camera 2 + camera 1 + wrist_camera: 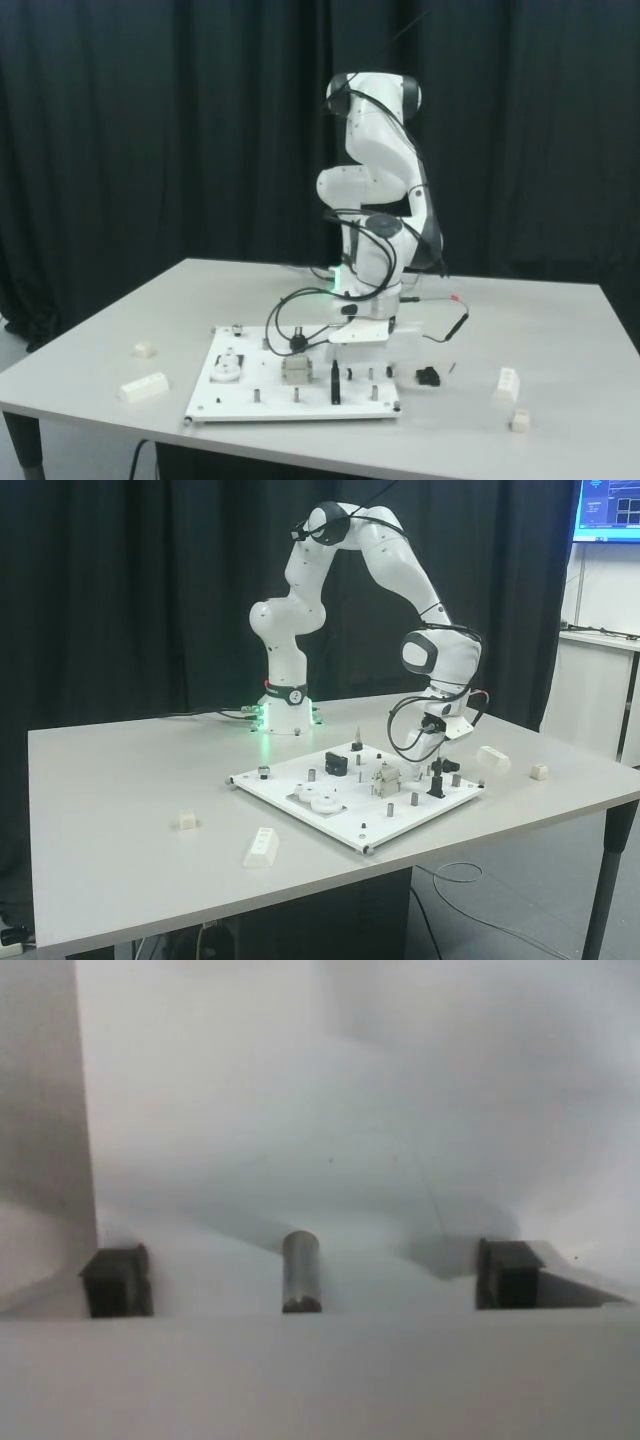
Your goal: Remove round peg 2.
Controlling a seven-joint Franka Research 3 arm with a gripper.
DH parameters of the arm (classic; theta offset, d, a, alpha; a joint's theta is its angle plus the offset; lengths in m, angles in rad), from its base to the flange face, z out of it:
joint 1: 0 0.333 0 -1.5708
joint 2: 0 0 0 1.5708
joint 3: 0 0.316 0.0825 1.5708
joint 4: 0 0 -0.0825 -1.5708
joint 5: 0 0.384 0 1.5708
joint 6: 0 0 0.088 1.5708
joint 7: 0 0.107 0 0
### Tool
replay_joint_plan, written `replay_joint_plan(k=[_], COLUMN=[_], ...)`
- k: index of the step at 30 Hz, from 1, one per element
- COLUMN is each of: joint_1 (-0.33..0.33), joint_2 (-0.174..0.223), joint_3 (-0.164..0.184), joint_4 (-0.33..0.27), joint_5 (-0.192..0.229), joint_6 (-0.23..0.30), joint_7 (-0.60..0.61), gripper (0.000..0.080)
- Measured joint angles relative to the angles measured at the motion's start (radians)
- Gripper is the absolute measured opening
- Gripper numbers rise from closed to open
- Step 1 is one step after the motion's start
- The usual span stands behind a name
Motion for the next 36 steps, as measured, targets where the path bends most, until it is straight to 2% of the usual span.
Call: replay_joint_plan(k=[5, 6, 7, 8, 16, 17, 19, 20, 32, 36], joint_1=[-0.002, -0.002, -0.002, -0.002, -0.003, -0.003, -0.003, -0.004, -0.007, -0.01], joint_2=[0.0, 0.0, 0.0, 0.0, 0.0, 0.0, 0.0, 0.0, -0.001, -0.008], joint_3=[0.0, 0.001, 0.001, 0.001, 0.001, 0.001, 0.003, 0.004, 0.007, 0.008], joint_4=[0.002, 0.003, 0.004, 0.004, 0.007, 0.008, 0.008, 0.008, 0.008, 0.016], joint_5=[0.001, 0.002, 0.002, 0.004, 0.013, 0.014, 0.018, 0.02, 0.022, 0.023], joint_6=[0.001, 0.001, 0.001, 0.001, 0.001, 0.001, 0.001, 0.001, -0.006, -0.029], joint_7=[0.0, 0.0, 0.0, 0.0, 0.0, 0.0, 0.0, 0.0, 0.0, 0.0], gripper=[0.08, 0.0657, 0.0657, 0.0477, 0.0477, 0.0289, 0.0289, 0.0092, 0.007, 0.007])
